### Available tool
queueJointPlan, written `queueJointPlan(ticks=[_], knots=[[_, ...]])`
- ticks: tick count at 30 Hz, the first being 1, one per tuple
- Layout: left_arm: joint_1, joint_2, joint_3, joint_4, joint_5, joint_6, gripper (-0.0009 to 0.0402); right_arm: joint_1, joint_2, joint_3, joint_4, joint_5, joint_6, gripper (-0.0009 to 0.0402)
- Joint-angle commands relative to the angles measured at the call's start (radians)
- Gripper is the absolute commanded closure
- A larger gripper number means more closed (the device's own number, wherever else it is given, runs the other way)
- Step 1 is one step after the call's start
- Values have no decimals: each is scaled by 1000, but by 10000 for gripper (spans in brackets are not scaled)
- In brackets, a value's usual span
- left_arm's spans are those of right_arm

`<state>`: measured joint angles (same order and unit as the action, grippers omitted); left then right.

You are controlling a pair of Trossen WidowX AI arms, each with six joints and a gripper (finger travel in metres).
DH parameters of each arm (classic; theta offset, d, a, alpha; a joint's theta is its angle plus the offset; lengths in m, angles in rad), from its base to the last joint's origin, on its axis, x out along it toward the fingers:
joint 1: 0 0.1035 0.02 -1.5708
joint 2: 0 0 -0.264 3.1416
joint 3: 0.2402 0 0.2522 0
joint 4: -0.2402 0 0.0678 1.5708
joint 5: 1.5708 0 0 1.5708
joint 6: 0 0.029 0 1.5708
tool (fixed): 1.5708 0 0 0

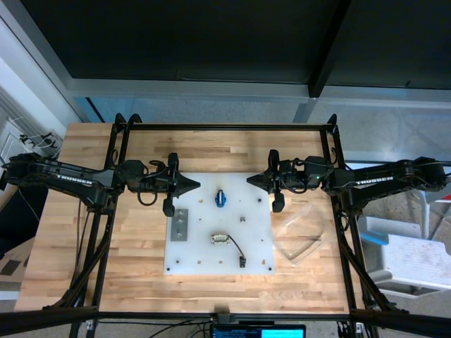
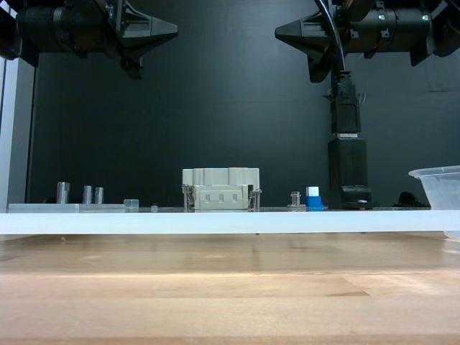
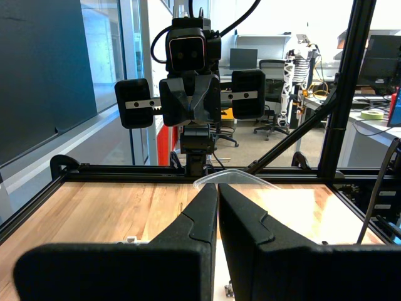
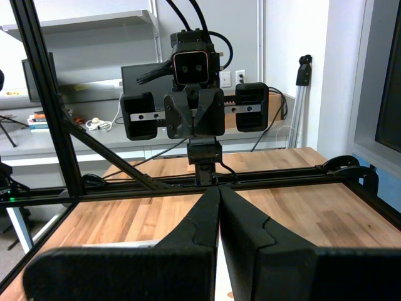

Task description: Remove the USB connector from the USB hub and place in the container

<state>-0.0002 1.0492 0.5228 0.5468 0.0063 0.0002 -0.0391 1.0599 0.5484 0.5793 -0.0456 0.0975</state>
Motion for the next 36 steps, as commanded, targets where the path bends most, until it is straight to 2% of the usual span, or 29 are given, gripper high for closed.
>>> queueJointPlan(ticks=[1, 13, 18, 27, 36], knots=[[0, 0, 0, 0, 0, 0, 392, 1, 0, 0, 0, -7, -1, 393], [0, 0, 0, 0, 0, 0, 392, 1, 0, 0, 0, -7, 3, 393], [0, 0, 0, 0, 0, 0, 392, 3, 0, 26, -46, -8, 56, 393], [0, 0, 0, 0, 0, 0, 392, 18, 1, 211, -486, -7, 53, 393], [0, 0, 0, 0, 0, 0, 392, 92, 21, 422, -935, 5, 55, 393]])
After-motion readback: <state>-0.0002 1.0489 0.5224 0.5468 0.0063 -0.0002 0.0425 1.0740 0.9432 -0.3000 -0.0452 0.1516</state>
